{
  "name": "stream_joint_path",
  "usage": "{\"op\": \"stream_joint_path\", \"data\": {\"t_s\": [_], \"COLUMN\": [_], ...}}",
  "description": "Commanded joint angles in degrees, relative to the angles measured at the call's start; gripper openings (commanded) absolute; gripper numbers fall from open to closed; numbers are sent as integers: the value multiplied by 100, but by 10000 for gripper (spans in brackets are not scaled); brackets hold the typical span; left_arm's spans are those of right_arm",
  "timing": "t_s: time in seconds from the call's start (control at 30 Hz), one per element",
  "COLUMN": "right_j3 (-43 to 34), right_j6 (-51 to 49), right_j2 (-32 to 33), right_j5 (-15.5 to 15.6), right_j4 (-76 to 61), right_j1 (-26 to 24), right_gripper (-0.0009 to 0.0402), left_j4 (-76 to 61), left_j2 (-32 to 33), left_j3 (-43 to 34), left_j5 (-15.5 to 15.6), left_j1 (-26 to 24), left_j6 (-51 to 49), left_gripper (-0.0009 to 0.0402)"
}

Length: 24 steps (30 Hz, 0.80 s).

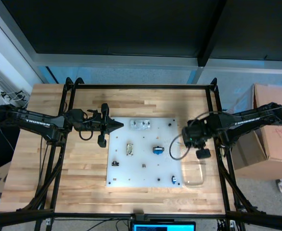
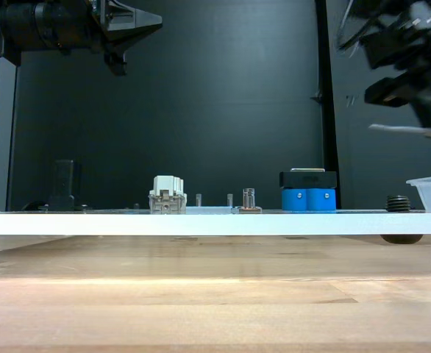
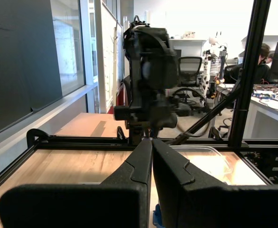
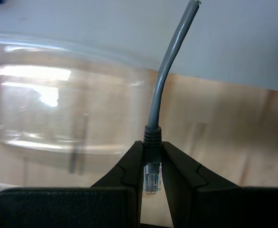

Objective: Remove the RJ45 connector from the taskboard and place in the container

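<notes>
The RJ45 connector is clear of the white taskboard and held in my right gripper, which is shut on it. Its grey cable sticks out past the fingertips. That right gripper hangs above the table just off the board's right edge, over the near end of the clear container. In the right wrist view the container lies just beyond and beside the connector. My left gripper hovers high over the board's left edge, its fingers pressed together with nothing between them.
On the board stand a grey-white connector block, a blue part, a clear part and a small blue piece. A cardboard box sits beyond the table's right edge. A black frame borders the table.
</notes>
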<state>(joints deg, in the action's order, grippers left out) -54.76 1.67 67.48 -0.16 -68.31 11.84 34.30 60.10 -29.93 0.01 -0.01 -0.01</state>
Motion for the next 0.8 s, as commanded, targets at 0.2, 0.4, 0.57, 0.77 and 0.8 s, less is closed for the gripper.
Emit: {"op": "stream_joint_path", "data": {"t_s": [0.2, 0.4, 0.57, 0.77, 0.8], "right_j3": [-2, 0, 0, 0, 0], "right_j6": [756, 1104, 1252, 1569, 1587], "right_j2": [17, 120, 278, 313, 313], "right_j5": [-11, -33, -22, 44, 44], "right_j4": [195, 374, 457, 461, 463], "right_j1": [1405, 1897, 2118, 2175, 2181], "right_gripper": [0, 0, 10, 91, 109], "left_j4": [2, 2, 2, 2, 2], "left_j2": [2, 2, 2, 2, 2], "left_j3": [-2, -2, -2, -2, -2], "left_j5": [-2, -2, -2, -2, -2], "left_j1": [2, 0, 0, 2, 2], "left_j6": [0, 0, 0, 0, 0], "left_gripper": [0, 0, 0, 0, 0]}}
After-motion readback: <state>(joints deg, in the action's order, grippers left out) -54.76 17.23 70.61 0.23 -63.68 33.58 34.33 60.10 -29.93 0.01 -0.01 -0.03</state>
